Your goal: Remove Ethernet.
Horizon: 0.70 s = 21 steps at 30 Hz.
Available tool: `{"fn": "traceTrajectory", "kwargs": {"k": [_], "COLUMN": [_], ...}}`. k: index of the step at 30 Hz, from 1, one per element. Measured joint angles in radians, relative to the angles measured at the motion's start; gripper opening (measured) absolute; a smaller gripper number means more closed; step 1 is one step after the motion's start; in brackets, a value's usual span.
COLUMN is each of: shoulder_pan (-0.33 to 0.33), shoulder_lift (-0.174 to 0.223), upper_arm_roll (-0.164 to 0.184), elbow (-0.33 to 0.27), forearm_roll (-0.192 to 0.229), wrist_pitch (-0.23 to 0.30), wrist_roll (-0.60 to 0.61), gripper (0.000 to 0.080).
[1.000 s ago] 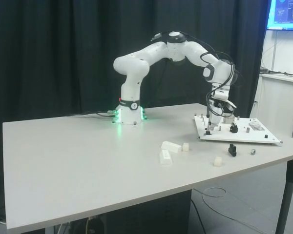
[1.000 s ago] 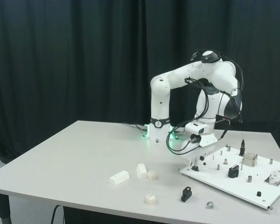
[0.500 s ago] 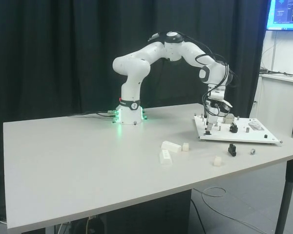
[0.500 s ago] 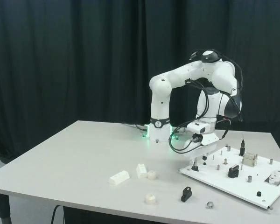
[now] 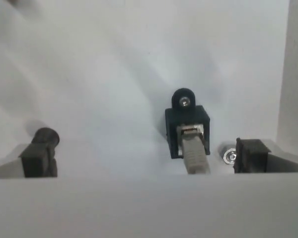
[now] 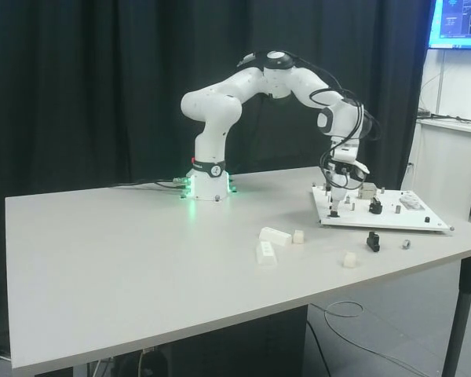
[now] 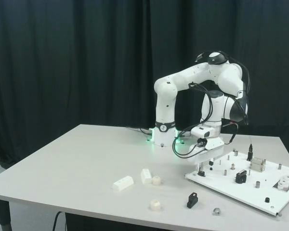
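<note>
Ethernet plug (image 5: pixel 195 154) sits seated in its black socket (image 5: pixel 186 130) at 12 o'clock; your tool (image 5: pixel 144 159), fingers wide apart, holds nothing; removal is not yet begun.

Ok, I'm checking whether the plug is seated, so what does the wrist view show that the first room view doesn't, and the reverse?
Only the wrist view shows the grey Ethernet plug sitting in its black socket, between the two black fingertips.

Only the first room view shows the whole white arm, the grey table and the loose white blocks on it.

Both show the white board under the pincer.
</note>
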Motion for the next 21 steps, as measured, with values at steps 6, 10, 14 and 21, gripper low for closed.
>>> {"fn": "traceTrajectory", "kwargs": {"k": [6, 10, 14, 21], "shoulder_pan": [0.001, 0.004, 0.009, 0.013], "shoulder_lift": [0.0, 0.0, 0.0, 0.0], "upper_arm_roll": [0.006, 0.011, 0.015, 0.022], "elbow": [-0.004, -0.004, -0.005, -0.006], "forearm_roll": [0.017, 0.027, 0.031, 0.032], "wrist_pitch": [0.0, 0.0, 0.0, 0.015], "wrist_roll": [-0.006, -0.034, -0.053, -0.053], "gripper": [0.08, 0.08, 0.08, 0.08]}}
